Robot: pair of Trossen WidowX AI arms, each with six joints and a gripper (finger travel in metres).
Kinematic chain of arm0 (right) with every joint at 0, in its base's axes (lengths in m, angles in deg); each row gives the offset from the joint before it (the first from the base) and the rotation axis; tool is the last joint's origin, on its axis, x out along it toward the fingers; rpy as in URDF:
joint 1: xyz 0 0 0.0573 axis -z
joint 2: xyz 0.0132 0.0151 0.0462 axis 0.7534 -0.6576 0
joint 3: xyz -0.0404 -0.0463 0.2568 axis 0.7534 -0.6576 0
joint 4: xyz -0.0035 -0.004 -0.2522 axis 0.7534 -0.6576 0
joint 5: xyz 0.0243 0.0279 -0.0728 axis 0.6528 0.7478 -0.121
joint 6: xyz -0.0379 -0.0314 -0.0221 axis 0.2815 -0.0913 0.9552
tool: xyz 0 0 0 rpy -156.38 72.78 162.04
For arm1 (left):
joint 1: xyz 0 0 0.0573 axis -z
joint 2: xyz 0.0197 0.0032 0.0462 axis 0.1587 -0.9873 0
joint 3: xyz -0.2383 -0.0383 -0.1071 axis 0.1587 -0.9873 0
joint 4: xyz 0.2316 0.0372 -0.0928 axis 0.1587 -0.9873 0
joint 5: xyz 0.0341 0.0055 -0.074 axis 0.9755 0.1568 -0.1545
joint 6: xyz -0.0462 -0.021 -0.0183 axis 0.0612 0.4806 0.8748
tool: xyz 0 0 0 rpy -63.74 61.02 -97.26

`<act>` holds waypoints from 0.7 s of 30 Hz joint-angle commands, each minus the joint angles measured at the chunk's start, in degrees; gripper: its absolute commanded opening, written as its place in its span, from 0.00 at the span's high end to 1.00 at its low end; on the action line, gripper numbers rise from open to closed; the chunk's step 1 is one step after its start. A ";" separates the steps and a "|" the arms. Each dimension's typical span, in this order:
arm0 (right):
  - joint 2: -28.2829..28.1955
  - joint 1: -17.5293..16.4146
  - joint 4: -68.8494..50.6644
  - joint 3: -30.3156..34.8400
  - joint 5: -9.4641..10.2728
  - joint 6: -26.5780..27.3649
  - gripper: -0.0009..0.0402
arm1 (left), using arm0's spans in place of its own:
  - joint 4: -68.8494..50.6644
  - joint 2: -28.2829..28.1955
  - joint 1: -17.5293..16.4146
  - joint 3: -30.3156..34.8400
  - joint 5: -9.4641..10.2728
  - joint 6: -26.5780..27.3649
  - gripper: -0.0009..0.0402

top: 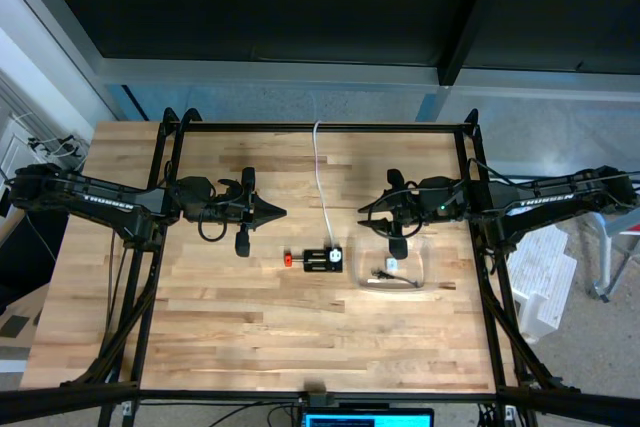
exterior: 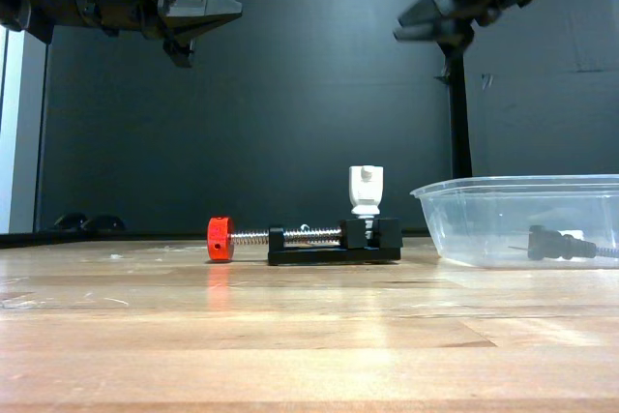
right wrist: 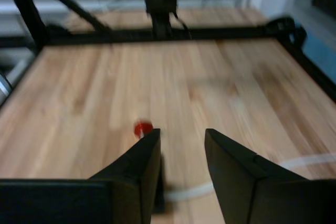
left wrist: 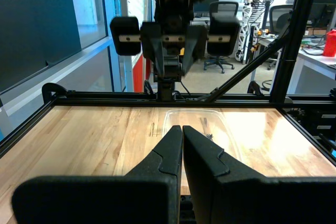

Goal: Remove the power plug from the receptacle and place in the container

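- Power plug lies on its side on the floor of the container. It is a small dark piece and is not in either gripper. Judging by this, the placing step looks done or very nearly done.
- The container sits on the table right of centre, about midway between the far and near edges. It is just beside the receptacle.
- The receptacle is a black block with its orange-red knob toward the table's left edge and its white socket face at the container end. No dark piece shows in the socket. The white cable runs from it toward the far edge.
- Handling, as a judgement: the plug looks light, stiff and smooth-skinned, so it could twist or slip in a loose pinch.
- The thin prongs are the part most likely to bend. A hold should go across the dark body, never on the prongs.
- The tray looks thin and light, so a nudge could slide it.
- The left gripper hangs high over the table left of the receptacle. Its fingers are pressed together on nothing.
- The right gripper hangs high, just past the container's far-left corner. Its fingers are apart and empty.
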 commanded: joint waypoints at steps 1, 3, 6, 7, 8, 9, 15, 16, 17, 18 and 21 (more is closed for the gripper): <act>-0.02 1.60 5.31 -0.87 0.83 0.26 0.80 | 0.00 -0.02 -0.02 0.00 0.00 0.00 0.98; -0.02 2.64 8.98 -1.60 3.78 0.94 0.85 | 0.00 -0.02 0.00 0.00 0.00 0.00 0.98; -0.02 4.02 14.01 -2.99 5.57 0.92 0.93 | 0.02 -0.02 0.00 0.00 0.00 0.00 0.98; -0.02 4.31 15.28 -3.41 5.51 0.94 0.95 | 0.00 -0.02 0.00 0.00 0.00 0.00 0.98; -0.02 4.59 16.52 -3.80 5.53 0.94 0.98 | 0.00 -0.02 -0.02 0.00 0.00 0.00 0.98; -0.02 4.70 17.73 -4.17 5.53 0.96 0.98 | 0.00 -0.02 -0.02 0.00 0.00 0.00 0.98; -0.02 4.72 23.71 -6.56 5.51 1.03 0.98 | 0.00 -0.02 0.00 0.00 0.00 0.00 0.98; -0.02 4.72 24.98 -7.19 5.53 1.01 0.98 | 0.02 -0.02 0.00 0.00 0.00 0.00 0.98; -0.02 4.70 26.38 -7.89 5.53 0.94 0.98 | 0.00 -0.02 -0.02 0.00 0.00 0.00 0.98; -0.02 4.70 27.58 -8.52 5.55 0.76 0.98 | -0.02 -0.02 0.00 0.00 0.00 0.00 0.98; 0.22 4.72 29.05 -9.77 5.51 0.15 0.98 | 0.02 -0.02 0.00 0.00 0.00 0.00 0.98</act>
